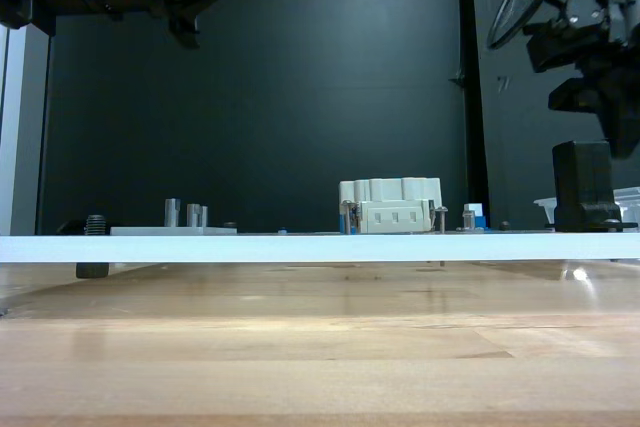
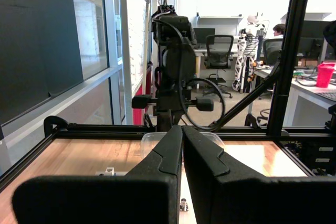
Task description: Pick the HAN10E connector and install on the hub
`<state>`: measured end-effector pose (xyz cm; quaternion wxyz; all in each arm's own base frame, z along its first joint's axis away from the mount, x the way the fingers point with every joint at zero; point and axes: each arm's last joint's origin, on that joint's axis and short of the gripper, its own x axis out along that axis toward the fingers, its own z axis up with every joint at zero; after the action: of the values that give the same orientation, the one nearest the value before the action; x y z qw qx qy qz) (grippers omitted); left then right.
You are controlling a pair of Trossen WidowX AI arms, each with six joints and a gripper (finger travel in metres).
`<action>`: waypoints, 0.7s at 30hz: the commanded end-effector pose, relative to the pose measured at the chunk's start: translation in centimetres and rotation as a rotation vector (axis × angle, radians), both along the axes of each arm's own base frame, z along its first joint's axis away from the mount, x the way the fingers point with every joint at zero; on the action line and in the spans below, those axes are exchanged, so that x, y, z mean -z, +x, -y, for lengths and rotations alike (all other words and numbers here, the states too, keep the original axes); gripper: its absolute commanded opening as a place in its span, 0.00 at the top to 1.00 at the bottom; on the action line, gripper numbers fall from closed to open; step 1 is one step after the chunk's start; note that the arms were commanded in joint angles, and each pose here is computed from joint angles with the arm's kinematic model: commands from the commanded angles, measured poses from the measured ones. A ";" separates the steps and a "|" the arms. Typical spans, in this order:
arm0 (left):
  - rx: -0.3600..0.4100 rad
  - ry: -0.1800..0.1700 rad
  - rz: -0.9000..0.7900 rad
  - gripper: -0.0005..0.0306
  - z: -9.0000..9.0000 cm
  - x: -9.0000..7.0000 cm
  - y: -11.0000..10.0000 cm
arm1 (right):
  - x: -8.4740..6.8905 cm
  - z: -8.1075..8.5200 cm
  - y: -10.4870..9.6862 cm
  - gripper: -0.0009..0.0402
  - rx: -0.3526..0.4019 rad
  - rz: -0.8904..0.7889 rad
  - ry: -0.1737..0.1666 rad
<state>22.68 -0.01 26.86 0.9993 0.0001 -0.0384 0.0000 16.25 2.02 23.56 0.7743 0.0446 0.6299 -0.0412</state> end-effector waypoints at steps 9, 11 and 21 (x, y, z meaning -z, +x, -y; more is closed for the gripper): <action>0.000 0.000 0.000 0.98 0.0 0.0 0.0 | -0.3 -2.5 -1.2 0.98 -0.045 -0.014 0.021; 0.000 0.000 0.000 0.98 0.0 0.0 0.0 | -0.3 -2.5 -1.2 0.98 -0.042 -0.013 0.022; 0.000 0.000 0.000 0.98 0.0 0.0 0.0 | -0.3 -2.5 -1.2 0.88 -0.030 -0.011 0.015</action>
<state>22.68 0.00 26.86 0.9993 -0.0001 -0.0384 0.0002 15.01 4.51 23.85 0.7708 0.0412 0.6354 -0.0214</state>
